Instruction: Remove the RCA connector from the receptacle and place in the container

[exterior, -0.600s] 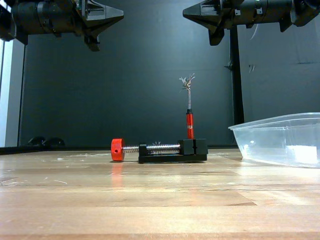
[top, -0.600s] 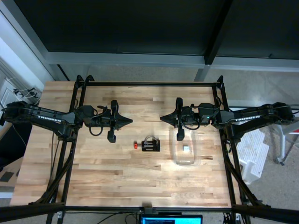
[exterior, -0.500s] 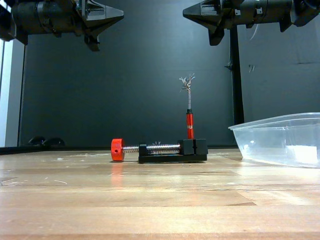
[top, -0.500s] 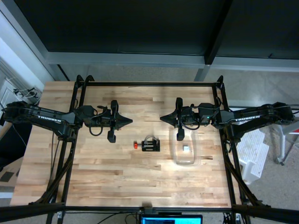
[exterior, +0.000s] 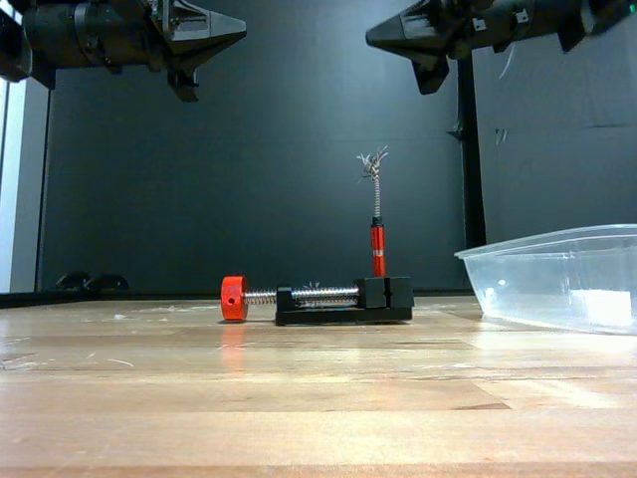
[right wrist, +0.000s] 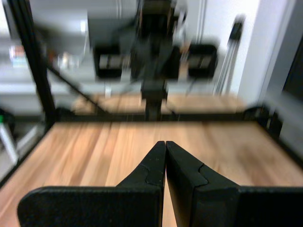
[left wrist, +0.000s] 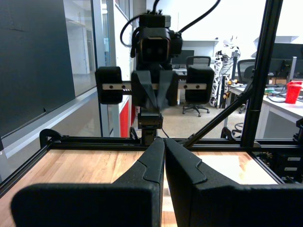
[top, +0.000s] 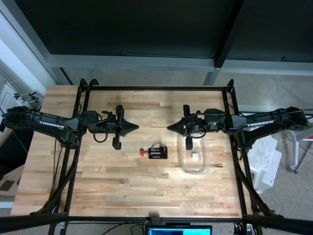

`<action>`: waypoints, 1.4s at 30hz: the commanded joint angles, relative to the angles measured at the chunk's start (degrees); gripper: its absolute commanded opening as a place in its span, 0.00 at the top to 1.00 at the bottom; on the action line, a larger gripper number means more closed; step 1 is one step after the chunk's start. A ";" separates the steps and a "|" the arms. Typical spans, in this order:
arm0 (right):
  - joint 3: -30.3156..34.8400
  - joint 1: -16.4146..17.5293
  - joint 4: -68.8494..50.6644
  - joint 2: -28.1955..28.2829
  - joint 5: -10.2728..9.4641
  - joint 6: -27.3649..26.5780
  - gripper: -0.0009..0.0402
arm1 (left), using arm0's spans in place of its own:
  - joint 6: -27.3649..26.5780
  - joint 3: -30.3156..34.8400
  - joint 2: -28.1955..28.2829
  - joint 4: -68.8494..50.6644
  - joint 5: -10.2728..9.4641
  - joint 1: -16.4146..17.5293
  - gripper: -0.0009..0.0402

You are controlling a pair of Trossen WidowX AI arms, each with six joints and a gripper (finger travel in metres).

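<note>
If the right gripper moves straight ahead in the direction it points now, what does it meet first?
Probably the left gripper, which faces the right gripper tip to tip high above the table; the gap between looks free.

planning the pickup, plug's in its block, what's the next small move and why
Probably lower the right gripper toward the thin red RCA connector and open its fingers. The plug stands upright in the small black block receptacle, and both the right gripper and the left gripper hang shut high above the table; the clear plastic container lies nearer the right arm.
</note>
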 commanded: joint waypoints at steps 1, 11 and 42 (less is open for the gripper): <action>4.42 0.48 -10.93 1.18 0.07 -0.15 0.98 | 0.00 0.00 0.02 0.00 0.00 0.02 0.98; 18.43 3.78 -36.61 9.40 0.72 0.00 0.97 | 0.00 0.00 0.02 -0.02 0.00 0.00 0.98; 32.22 7.41 -51.63 35.43 5.07 8.92 0.44 | 0.00 0.00 0.02 -0.02 0.00 0.00 0.98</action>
